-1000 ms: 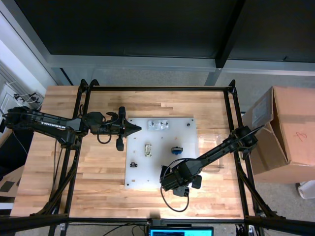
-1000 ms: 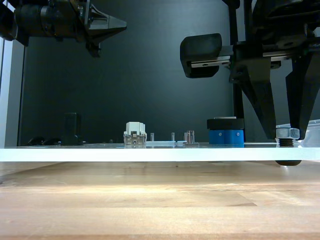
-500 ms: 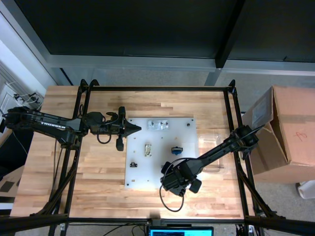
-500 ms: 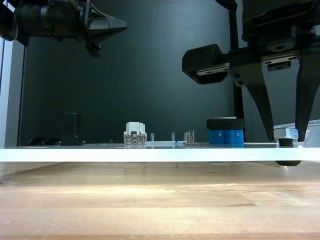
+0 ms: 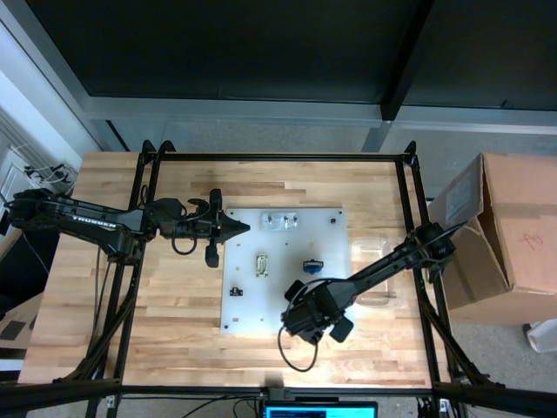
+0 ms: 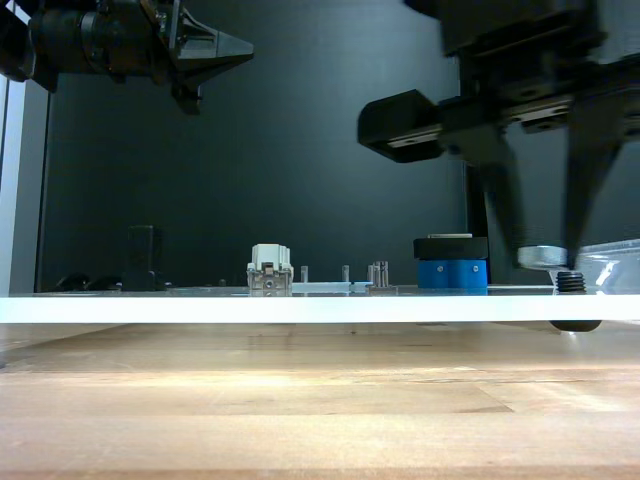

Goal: Pick the M12 nut and place it on its threads and fasten

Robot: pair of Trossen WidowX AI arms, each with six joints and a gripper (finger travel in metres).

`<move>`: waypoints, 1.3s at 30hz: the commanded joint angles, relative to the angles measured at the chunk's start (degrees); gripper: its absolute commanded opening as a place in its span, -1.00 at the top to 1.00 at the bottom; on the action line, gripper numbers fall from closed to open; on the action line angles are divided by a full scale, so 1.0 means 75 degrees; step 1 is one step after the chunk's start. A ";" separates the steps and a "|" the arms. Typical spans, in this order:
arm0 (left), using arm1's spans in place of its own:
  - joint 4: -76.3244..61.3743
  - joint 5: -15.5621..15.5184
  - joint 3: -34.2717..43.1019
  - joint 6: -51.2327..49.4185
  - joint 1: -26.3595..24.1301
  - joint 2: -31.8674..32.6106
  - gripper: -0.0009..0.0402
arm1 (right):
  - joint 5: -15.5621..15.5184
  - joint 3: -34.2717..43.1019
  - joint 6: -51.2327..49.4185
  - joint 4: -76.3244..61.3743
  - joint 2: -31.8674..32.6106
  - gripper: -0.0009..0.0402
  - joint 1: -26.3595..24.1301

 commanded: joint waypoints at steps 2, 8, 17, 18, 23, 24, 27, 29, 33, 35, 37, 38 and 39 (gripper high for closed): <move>-0.0003 0.0003 0.0000 0.0003 0.0003 0.0000 0.96 | -0.0122 0.0154 -0.0017 -0.0119 -0.0009 0.96 0.0023; -0.0003 0.0003 0.0000 0.0003 0.0000 0.0000 0.96 | -0.0134 0.0192 0.0122 -0.0312 -0.0009 0.96 0.0041; -0.0003 0.0003 0.0000 0.0003 0.0000 0.0000 0.96 | -0.0154 0.1058 0.1207 -0.0985 0.0493 0.96 -0.0020; 0.0000 0.0003 0.0000 0.0003 0.0000 0.0000 0.96 | -0.0137 0.1035 0.1201 -0.0973 0.0493 0.96 -0.0017; -0.0003 0.0003 0.0000 0.0003 0.0003 0.0000 0.96 | -0.0157 0.0938 0.1373 -0.1003 0.0493 0.96 -0.0006; -0.0003 0.0003 0.0000 0.0003 0.0003 0.0000 0.96 | -0.0163 0.0927 0.1408 -0.1014 0.0493 0.96 -0.0006; 0.0000 0.0003 0.0000 0.0003 0.0003 0.0000 0.96 | -0.0294 0.0924 0.1434 -0.1008 0.0493 0.96 -0.0006; 0.0000 0.0003 0.0000 0.0003 0.0000 0.0000 0.96 | -0.0303 0.0924 0.1545 -0.1005 0.0493 0.96 -0.0003; 0.0000 0.0003 0.0000 0.0003 0.0000 0.0000 0.96 | -0.0303 0.0924 0.1553 -0.1014 0.0493 0.96 -0.0006; 0.0000 0.0003 -0.0003 0.0003 0.0003 0.0000 0.96 | -0.0309 0.0924 0.1553 -0.1011 0.0493 0.96 -0.0006; 0.0000 0.0003 0.0000 0.0003 0.0000 0.0000 0.96 | -0.0309 0.0924 0.1550 -0.0994 0.0493 0.96 0.0003; 0.0000 0.0003 0.0000 0.0003 0.0003 0.0000 0.96 | -0.0306 0.0924 0.1550 -0.0994 0.0493 0.96 0.0006; 0.0000 0.0003 0.0000 0.0003 0.0000 0.0000 0.96 | -0.0303 0.0924 0.1550 -0.1003 0.0493 0.96 0.0006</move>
